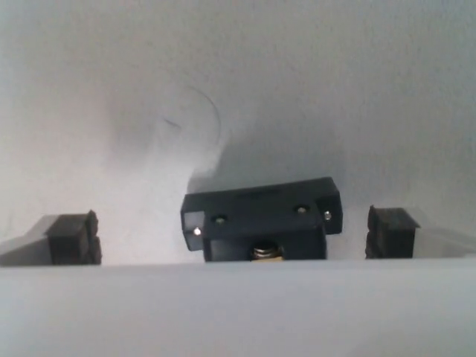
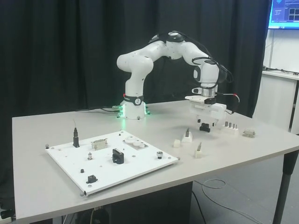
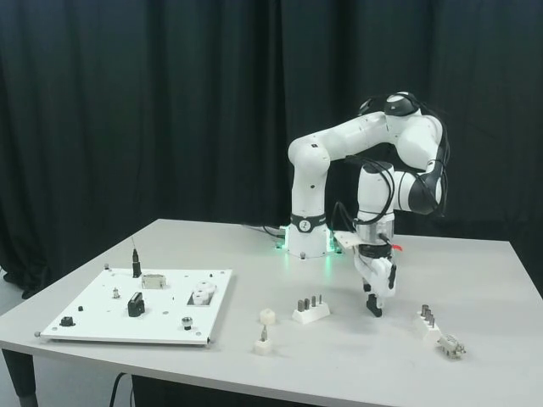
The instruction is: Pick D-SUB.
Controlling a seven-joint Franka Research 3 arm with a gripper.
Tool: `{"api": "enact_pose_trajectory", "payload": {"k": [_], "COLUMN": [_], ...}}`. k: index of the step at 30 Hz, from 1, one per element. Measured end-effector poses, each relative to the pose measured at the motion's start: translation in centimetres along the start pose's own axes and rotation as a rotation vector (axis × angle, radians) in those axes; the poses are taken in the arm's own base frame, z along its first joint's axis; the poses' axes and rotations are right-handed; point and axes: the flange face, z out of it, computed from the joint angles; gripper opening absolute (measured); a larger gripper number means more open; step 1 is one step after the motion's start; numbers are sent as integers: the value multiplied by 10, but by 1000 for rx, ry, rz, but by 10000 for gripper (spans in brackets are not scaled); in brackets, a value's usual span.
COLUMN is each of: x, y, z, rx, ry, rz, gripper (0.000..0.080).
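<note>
The D-SUB (image 1: 262, 220) is a black connector housing with two small screws, lying on the grey table. In the wrist view it sits between my two black fingertips (image 1: 73, 238), with a gap on each side. My gripper (image 1: 232, 236) is open around it and touches nothing. In the first room view the gripper (image 2: 204, 122) hangs low over the table at the right, and the D-SUB (image 2: 204, 127) shows as a dark piece just below it. The second room view shows the gripper (image 3: 374, 303) pointing down close to the table; I cannot make out the connector there.
A white board (image 2: 140, 161) with several mounted parts lies at the left. Small white holders (image 2: 187, 136) (image 2: 198, 150) stand just in front of the gripper. A holder with pins (image 2: 230, 128) and a grey connector (image 2: 248, 133) lie to its right, near the table edge.
</note>
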Motion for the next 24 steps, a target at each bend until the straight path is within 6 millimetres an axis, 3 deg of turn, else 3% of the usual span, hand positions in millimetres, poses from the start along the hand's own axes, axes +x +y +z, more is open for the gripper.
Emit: {"api": "enact_pose_trajectory", "payload": {"k": [24], "x": [2], "y": [-7], "z": [-30], "rx": [41], "ry": [28], "rz": [-61], "gripper": [800]}}
